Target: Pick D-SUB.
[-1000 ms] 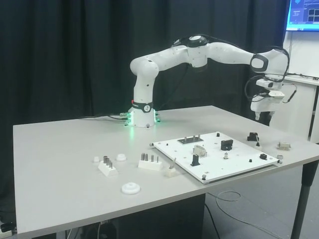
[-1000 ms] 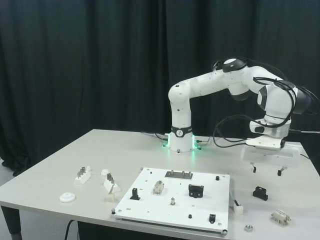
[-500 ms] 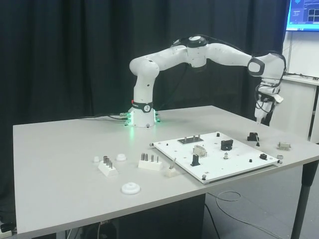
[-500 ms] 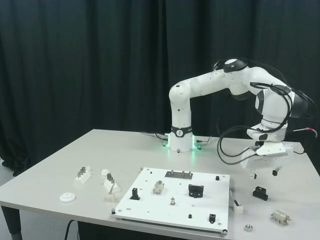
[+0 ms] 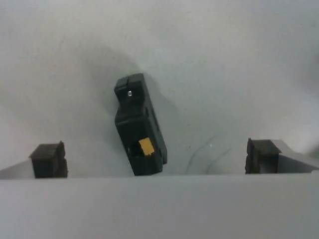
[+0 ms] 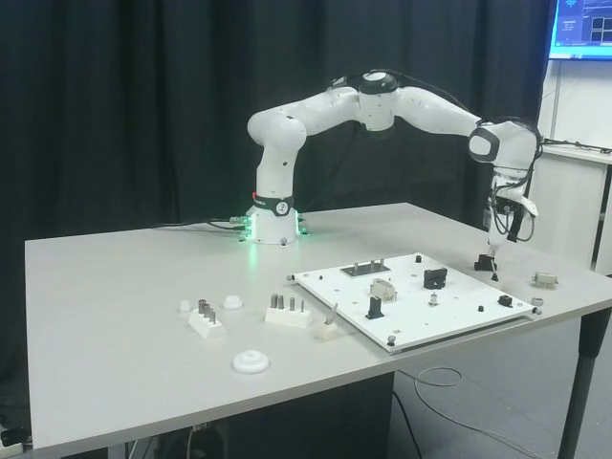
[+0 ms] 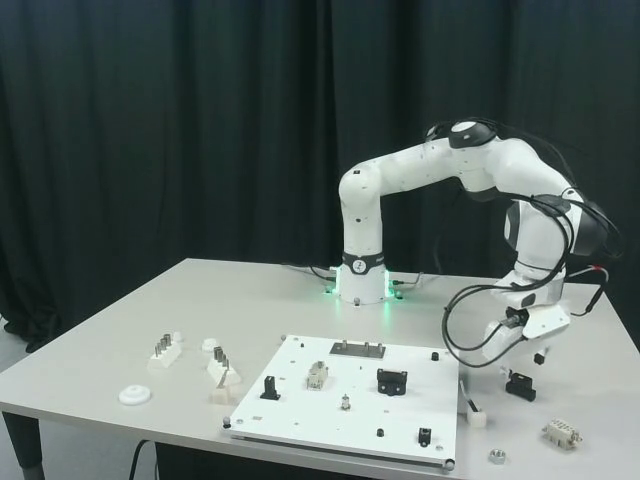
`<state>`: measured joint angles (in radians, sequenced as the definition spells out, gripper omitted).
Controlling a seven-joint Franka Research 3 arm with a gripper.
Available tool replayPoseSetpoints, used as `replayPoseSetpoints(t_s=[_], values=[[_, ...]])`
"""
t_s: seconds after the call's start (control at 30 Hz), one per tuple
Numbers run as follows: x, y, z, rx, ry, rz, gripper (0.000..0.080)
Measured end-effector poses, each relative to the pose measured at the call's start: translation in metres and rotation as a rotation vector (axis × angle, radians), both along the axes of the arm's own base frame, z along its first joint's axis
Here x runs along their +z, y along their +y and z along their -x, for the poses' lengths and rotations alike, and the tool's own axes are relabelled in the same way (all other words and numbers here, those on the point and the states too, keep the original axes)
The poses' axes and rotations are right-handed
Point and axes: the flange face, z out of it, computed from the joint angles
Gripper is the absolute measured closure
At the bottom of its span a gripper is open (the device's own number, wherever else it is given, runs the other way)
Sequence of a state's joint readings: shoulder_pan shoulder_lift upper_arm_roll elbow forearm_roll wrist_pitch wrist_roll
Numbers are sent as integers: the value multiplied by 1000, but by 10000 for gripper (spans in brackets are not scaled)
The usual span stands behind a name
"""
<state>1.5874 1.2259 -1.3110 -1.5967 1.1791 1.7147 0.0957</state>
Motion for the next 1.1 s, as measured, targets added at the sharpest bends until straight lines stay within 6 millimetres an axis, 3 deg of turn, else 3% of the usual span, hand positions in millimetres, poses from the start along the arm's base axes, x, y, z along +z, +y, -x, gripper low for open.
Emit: replayPoseSetpoints(t_s=[0.47,1.07,1.1], values=[[-13,15,23,81,-22,1,3],[-38,13,46,91,-105,24,3],[-39,13,47,92,-108,24,96]])
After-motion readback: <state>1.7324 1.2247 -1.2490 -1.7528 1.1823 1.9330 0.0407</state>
